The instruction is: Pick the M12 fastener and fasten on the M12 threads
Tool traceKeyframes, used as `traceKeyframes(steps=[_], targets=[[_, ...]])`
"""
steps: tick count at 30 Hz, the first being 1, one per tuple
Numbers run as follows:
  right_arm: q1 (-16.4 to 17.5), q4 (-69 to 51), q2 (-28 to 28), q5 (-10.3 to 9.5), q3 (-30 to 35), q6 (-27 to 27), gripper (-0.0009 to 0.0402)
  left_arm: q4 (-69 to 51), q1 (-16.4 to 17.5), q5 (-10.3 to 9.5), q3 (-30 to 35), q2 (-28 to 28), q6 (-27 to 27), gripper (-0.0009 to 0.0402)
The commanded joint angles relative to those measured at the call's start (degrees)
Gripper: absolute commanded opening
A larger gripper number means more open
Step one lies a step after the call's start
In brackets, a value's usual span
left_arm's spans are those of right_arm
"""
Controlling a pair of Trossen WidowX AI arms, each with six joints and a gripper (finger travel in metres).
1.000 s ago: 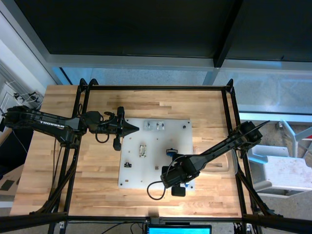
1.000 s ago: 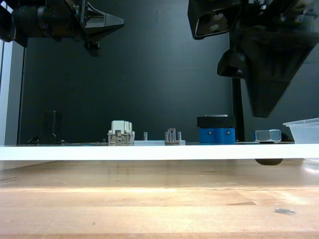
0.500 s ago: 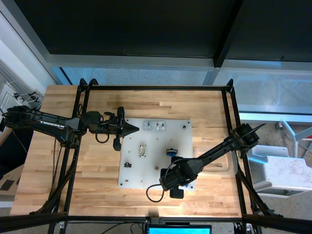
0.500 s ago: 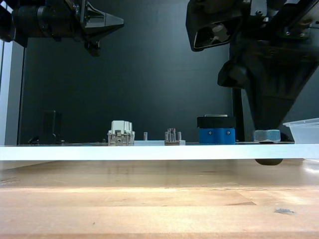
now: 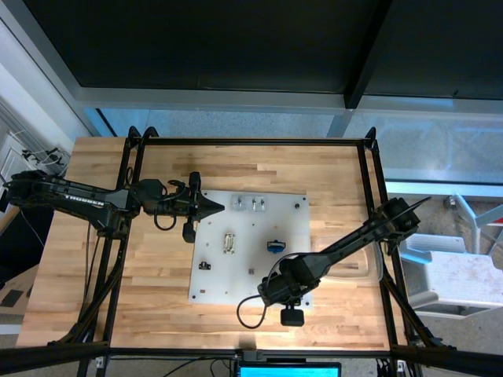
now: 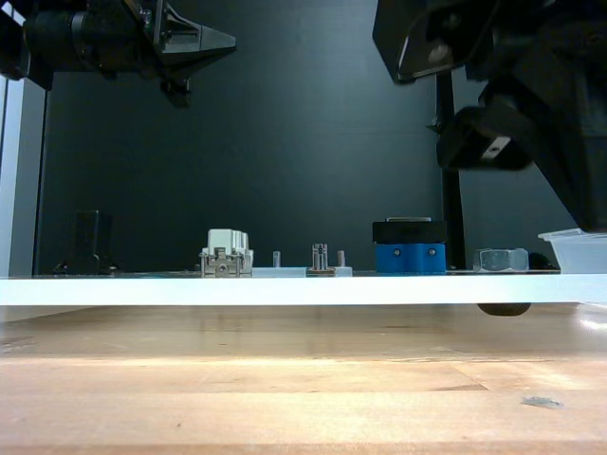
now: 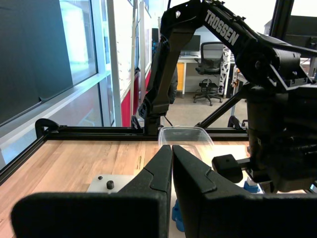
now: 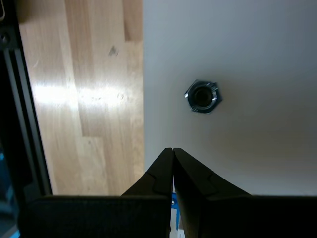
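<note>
The silver M12 nut (image 8: 202, 96) sits flat on the white board (image 8: 257, 59) with a dark core filling its hole, so it looks to be on its stud. In the low view the nut (image 6: 501, 258) rests at board level, hiding any ribs. My right gripper (image 8: 173, 149) hovers above and beside it, shut and empty, apart from the nut. From the low view that gripper (image 6: 588, 213) hangs to the nut's right. Seen from above, the right gripper (image 5: 289, 297) covers the board's near right edge, hiding the nut. My left gripper (image 5: 220, 207) is shut and empty, high over the board's far left (image 6: 232, 40).
A clear tray (image 5: 354, 267) lies right of the board, behind the nut in the low view (image 6: 579, 248). A blue-and-black piece (image 6: 410, 251) stands mid-board (image 5: 275, 246). A white connector (image 6: 225, 256) and small metal parts (image 6: 321, 260) stand further left.
The right gripper came down onto the nut, then lifted off it and drew away to the right. The nut stayed in place. The board's parts shifted slightly left. The left arm is still.
</note>
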Motion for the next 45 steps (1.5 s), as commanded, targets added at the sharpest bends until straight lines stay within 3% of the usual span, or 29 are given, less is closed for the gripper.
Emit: traceKeyframes(steps=[1,5,11,23,27,33,35,40,45], targets=[[-0.11,-0.04,-0.83,5.11,0.72,0.98,0.0,0.0,0.02,0.0,0.0,0.02,0.0,0.0],[-0.11,-0.48,-1.22,11.37,1.25,2.56,0.0,0.0,0.02,0.0,0.0,0.0,0.0,0.0],[0.0,-0.11,0.9,12.74,1.07,4.59,0.0,0.0,0.0,0.0,0.0,0.02,0.0,0.0],[0.42,1.11,2.27,11.37,1.07,4.81,0.0,0.0,0.0,0.0,0.0,0.02,0.0,0.0],[0.5,1.51,2.27,8.02,1.07,4.81,0.0,0.0,0.0,0.0,0.0,0.02,0.0,0.0],[0.5,1.68,2.19,-0.15,1.07,4.48,0.0,0.0,0.0,0.0,0.0,0.02,0.0,0.0],[0.5,1.64,1.99,-1.68,1.07,3.61,0.0,0.0,0.02,0.0,0.0,0.02,0.0,0.0],[0.5,0.85,1.29,-1.07,1.07,3.69,0.0,0.0,0.0,0.0,0.0,0.02,0.0,0.0],[0.5,0.74,-0.04,4.55,1.18,3.72,0.0,0.0,0.02,0.0,0.0,0.02,0.0,0.0]])
